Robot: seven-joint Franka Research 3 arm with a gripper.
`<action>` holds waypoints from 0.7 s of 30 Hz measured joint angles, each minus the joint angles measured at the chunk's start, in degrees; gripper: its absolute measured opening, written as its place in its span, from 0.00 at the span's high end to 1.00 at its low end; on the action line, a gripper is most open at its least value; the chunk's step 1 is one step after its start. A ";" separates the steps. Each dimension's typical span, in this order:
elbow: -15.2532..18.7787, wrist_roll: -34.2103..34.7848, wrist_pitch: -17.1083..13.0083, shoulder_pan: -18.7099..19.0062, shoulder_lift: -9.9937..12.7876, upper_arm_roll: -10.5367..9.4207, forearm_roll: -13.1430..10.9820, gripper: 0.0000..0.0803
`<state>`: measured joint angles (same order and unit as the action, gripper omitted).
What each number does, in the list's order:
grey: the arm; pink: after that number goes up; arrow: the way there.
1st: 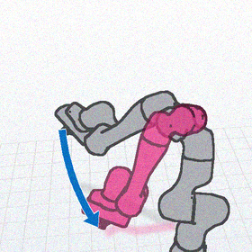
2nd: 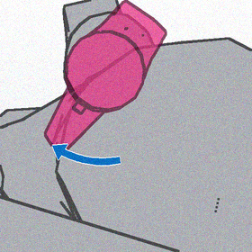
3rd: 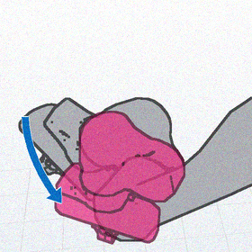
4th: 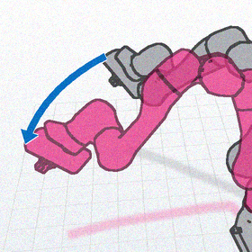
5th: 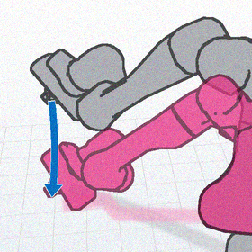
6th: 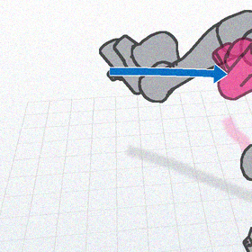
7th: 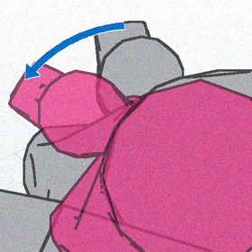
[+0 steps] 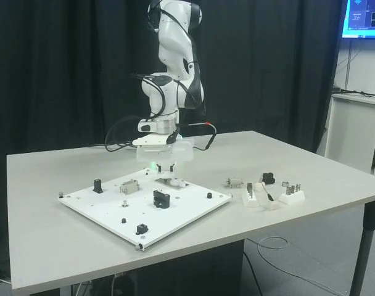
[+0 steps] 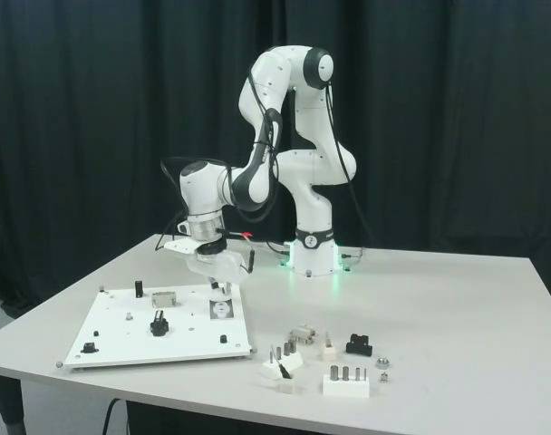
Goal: Insert large gear.
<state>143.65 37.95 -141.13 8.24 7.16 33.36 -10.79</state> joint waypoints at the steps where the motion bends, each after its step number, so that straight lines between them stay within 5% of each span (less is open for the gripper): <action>1: -0.01 0.04 -0.05 0.00 0.04 0.00 -0.06 0.59; 21: -0.09 -1.16 -0.13 0.02 0.19 -0.10 0.00 0.59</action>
<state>143.56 36.78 -141.26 8.26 7.35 33.27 -10.79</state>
